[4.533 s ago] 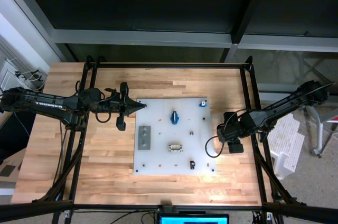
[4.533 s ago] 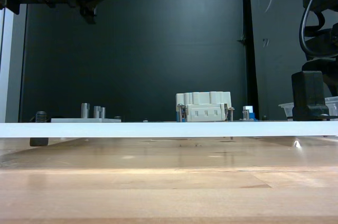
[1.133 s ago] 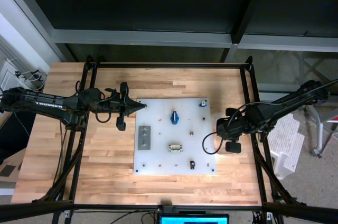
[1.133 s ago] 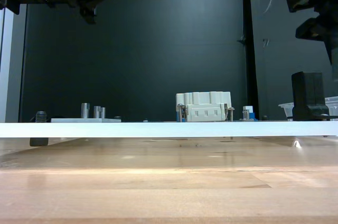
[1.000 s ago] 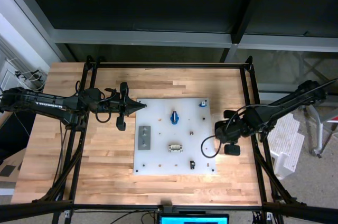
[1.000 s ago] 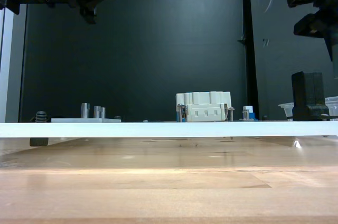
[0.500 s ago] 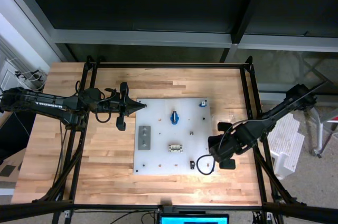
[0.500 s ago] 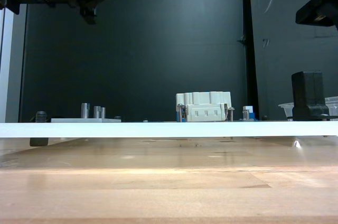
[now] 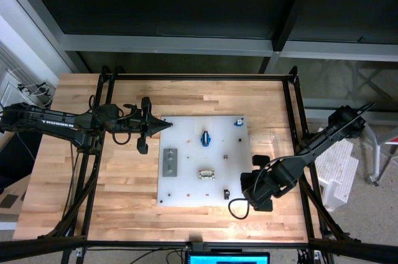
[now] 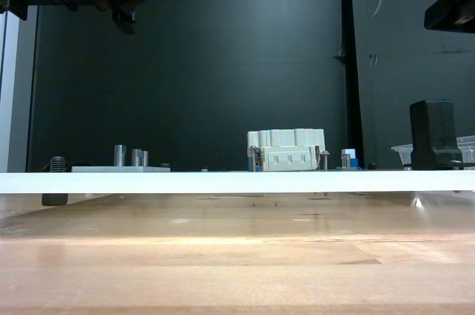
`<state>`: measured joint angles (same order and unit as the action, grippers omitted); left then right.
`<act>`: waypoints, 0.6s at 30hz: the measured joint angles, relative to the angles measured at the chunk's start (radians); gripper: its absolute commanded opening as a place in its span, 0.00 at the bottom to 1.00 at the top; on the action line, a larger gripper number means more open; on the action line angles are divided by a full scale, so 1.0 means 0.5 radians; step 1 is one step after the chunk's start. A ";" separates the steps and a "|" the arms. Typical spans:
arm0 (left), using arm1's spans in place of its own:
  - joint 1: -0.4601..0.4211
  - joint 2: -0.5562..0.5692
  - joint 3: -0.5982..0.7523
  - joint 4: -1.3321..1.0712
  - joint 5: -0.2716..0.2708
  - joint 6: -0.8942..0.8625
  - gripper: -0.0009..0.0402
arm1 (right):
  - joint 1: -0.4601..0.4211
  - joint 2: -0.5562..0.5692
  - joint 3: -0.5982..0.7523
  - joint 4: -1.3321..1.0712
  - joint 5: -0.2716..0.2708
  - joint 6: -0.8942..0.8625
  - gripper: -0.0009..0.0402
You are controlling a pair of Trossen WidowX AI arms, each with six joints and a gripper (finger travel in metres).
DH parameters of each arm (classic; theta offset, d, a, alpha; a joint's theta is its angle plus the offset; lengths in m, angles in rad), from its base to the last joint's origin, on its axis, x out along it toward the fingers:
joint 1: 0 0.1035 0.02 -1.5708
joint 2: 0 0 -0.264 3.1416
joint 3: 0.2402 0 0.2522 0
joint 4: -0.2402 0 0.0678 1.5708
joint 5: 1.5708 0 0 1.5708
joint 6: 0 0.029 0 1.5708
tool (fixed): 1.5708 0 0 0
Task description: Pick the 16mm bar and install on taskboard
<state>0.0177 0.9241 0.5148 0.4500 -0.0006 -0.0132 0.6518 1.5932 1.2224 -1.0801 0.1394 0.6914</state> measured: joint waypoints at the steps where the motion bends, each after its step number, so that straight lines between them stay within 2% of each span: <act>1: 0.000 0.000 -0.001 0.000 0.000 0.000 0.02 | 0.006 0.017 0.010 0.002 -0.002 0.001 0.03; 18: 0.000 0.000 0.000 0.001 -0.001 0.000 0.02 | 0.036 0.214 0.056 0.158 0.005 0.021 0.03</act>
<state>0.0177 0.9241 0.5148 0.4503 -0.0010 -0.0132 0.6697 1.7000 1.2507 -1.0012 0.1421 0.7017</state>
